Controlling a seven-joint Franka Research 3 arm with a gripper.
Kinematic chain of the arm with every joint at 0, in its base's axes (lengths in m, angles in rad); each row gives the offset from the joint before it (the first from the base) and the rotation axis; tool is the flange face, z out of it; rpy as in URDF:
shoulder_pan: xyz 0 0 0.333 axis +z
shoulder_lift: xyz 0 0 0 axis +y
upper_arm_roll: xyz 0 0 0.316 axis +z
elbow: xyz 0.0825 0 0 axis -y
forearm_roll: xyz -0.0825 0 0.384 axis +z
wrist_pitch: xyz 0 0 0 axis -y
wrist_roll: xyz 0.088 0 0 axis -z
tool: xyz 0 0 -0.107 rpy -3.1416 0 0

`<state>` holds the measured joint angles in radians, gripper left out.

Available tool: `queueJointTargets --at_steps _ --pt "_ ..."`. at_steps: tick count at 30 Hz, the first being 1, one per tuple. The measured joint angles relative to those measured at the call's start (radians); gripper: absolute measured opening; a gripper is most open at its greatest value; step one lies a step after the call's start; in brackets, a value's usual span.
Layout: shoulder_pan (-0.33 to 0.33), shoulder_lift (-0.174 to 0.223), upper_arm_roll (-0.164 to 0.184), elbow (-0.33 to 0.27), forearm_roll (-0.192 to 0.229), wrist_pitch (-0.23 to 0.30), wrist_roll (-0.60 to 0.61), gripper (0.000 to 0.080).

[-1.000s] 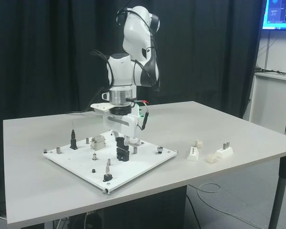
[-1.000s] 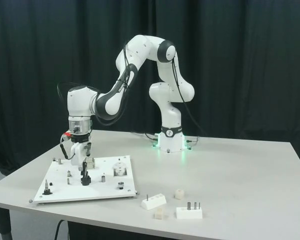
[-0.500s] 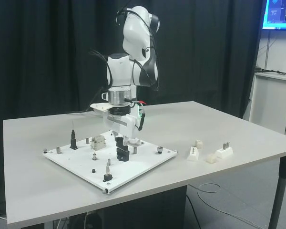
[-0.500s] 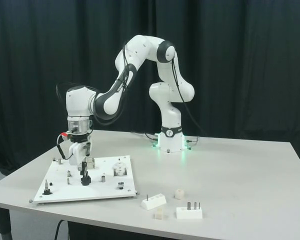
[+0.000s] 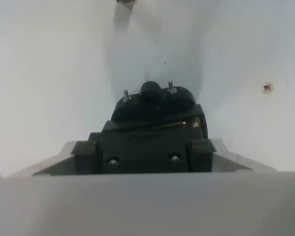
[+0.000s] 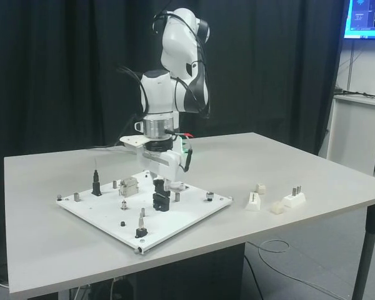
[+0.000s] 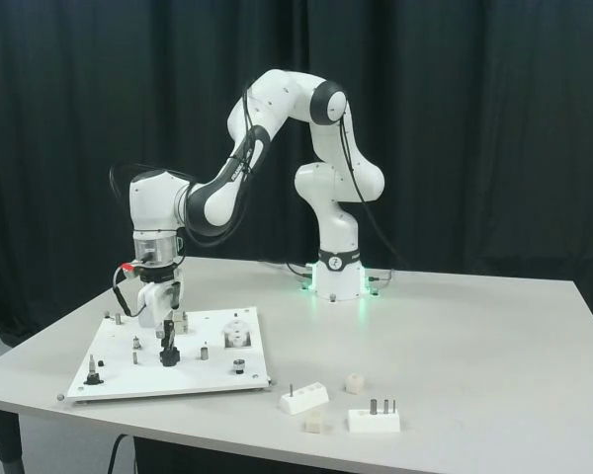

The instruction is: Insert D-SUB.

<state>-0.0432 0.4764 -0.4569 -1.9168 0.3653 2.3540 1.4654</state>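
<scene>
Directly below the pincer (image 6: 160,182), its grip state unclear, sits the black D-SUB connector (image 5: 152,130).

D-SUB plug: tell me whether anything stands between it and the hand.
Nothing visible does. In the wrist view the black D-SUB plug shows directly below the hand with no other part between them. It sits on the white board, the hand just above it.

The D-SUB connector (image 5: 152,130) looks like matt black plastic with small shiny metal screws. The white board (image 6: 175,220) is smooth and matt; the arm (image 7: 277,104) has glossy plastic shells.
</scene>
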Motion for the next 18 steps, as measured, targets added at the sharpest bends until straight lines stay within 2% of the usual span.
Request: queueJointTargets --at_steps 18 --pt "-0.001 0.018 -0.017 0.015 -0.004 -0.002 -0.053 0.0389"
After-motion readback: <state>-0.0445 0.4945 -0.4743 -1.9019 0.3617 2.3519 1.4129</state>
